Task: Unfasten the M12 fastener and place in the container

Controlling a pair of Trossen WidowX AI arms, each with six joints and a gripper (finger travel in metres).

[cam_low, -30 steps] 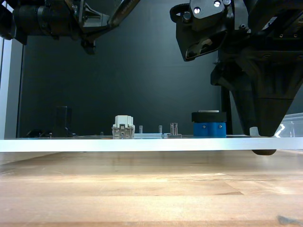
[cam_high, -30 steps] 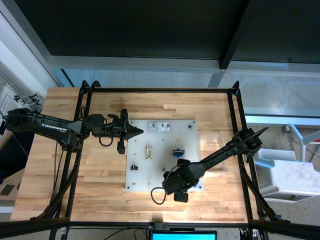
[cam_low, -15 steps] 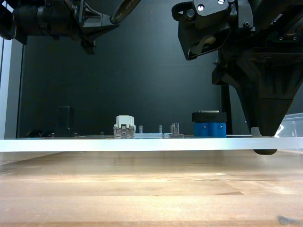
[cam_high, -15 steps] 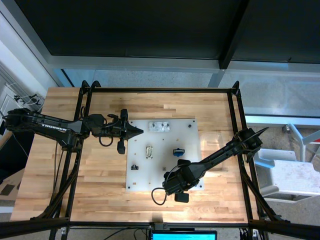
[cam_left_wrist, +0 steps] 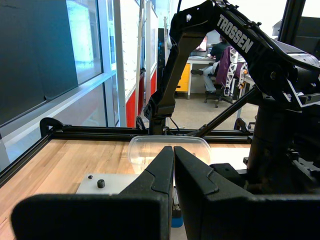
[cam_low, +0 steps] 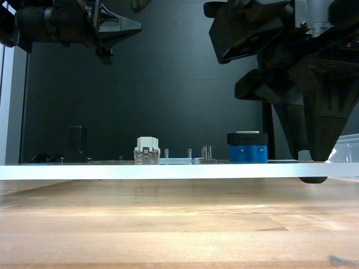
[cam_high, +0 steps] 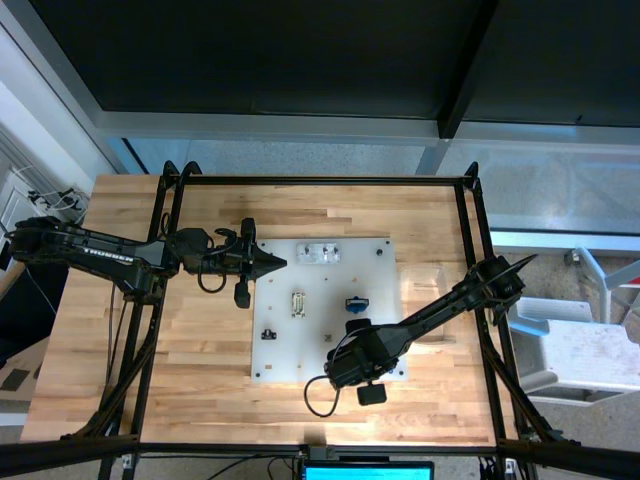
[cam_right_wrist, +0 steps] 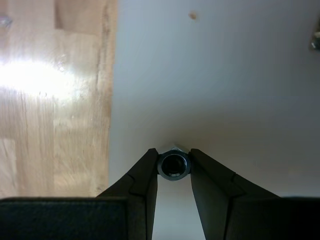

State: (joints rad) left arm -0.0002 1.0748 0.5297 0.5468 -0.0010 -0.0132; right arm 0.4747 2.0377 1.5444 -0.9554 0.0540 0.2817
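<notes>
Right at the near right edge of the flat white board point(cam_high: 300, 352), my right gripper point(cam_right_wrist: 173, 158) is pointing straight down, its 2 fingers point(cam_right_wrist: 145, 175) pinching the small silver M12 nut point(cam_right_wrist: 173, 165) between their tips. The nut sits down at board level, dark hole facing up at me, and I cannot tell whether it is on its stud or free of it. Further in, the blue-and-black round block point(cam_low: 247, 147) stands mid-board, apart from my fingers. Beyond that, off the board's right side on the wooden table point(cam_high: 200, 400), the clear rectangular plastic tray point(cam_high: 425, 288) waits, well apart from the nut. Farthest back, my left gripper point(cam_left_wrist: 173, 150) hangs high over the board's far left edge, fingers pressed together on nothing.
</notes>
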